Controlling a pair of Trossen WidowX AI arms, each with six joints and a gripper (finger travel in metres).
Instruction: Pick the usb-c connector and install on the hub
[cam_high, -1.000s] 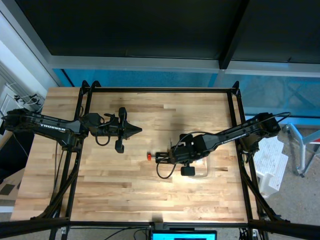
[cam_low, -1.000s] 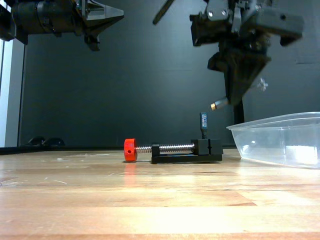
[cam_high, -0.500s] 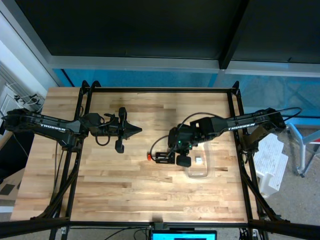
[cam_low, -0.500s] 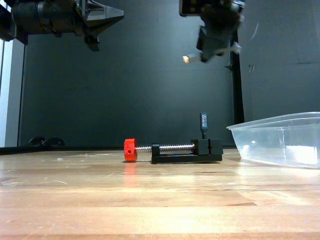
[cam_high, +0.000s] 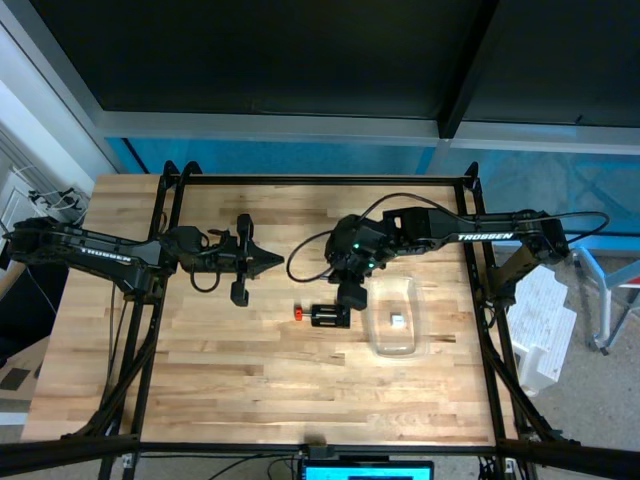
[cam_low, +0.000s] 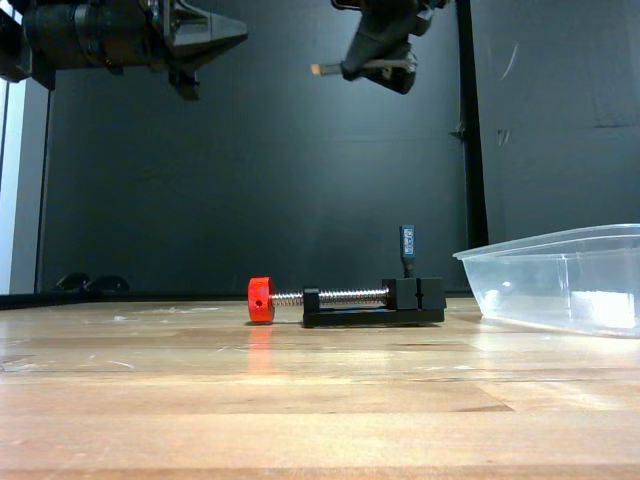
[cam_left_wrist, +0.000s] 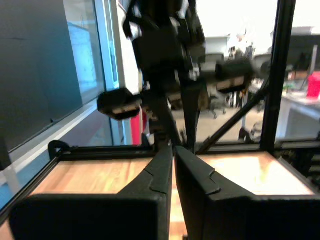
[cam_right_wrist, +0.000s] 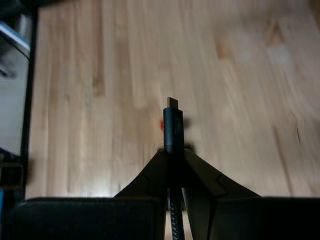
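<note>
The hub (cam_low: 372, 301) lies on the table, a black block with a red-orange knob (cam_low: 260, 299) at its left end; it also shows in the high view (cam_high: 328, 316). A small dark piece (cam_low: 407, 246) stands upright on its right block. My right gripper (cam_low: 372, 62) hangs high above the hub, shut on the usb-c connector (cam_low: 322, 69), whose tip points left. In the right wrist view the connector (cam_right_wrist: 173, 126) sticks out from between the fingers (cam_right_wrist: 150, 172), cable trailing back. My left gripper (cam_high: 268, 260) is parked at the left, shut and holding nothing.
A clear plastic tray (cam_high: 396, 342) sits just right of the hub and holds a small white piece (cam_high: 397, 319). A black cable (cam_high: 303, 252) loops left of the right wrist. The black frame rails (cam_high: 470, 215) border the table.
The right gripper has lifted with the connector, going up and left in the low view, and away from the hub toward the far side in the high view. The left arm has not moved.
</note>
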